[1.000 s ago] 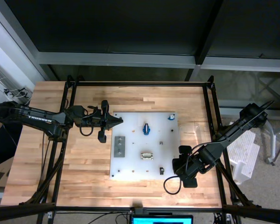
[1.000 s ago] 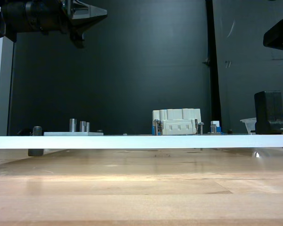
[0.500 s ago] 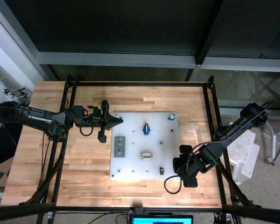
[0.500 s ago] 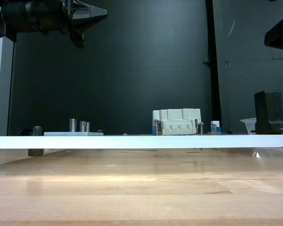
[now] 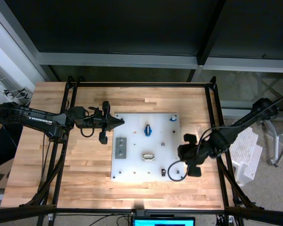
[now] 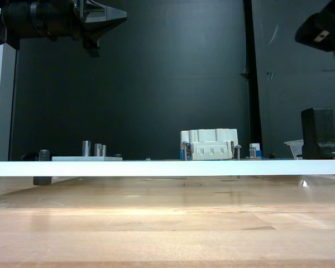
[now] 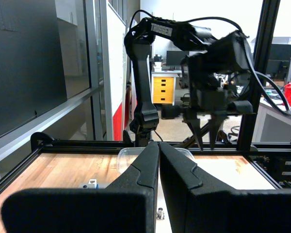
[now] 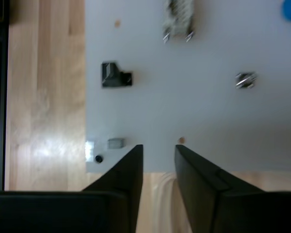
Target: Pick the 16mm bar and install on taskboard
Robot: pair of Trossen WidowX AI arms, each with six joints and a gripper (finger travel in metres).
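**Pick-up not begun: bar unlocated, right claw empty**

High view: at 10 o'clock of the white rectangular task board (image 5: 132, 165), left claw (image 5: 118, 122) above the wooden counter (image 5: 85, 179). Just off the board's 4 o'clock edge, right claw (image 5: 187, 156). Grey metal block (image 5: 120, 147) at the board's 9 o'clock. No sure sighting of the 16mm bar; cannot tell where it lies.

Low view: short metal pegs (image 6: 85, 148) upright on the grey block; impossible to say whether either is the bar. Both claws well above the board.

Left wrist view: left claw's tips pressed together, nothing between. Clear plastic tray (image 7: 128, 156) beyond them.

Right wrist view: right claw's fingers (image 8: 128, 174) apart, gap bare, aimed down at the board's corner, near a black angular bracket (image 8: 115, 75).

Step, by judgement: pick-up not yet started. Next: find the bar, bring the parted claw over it, lower, close.

Against a second ago: right claw shifted from the board's 5 o'clock corner toward 4 o'clock, and further into the low view. Left claw unmoved.
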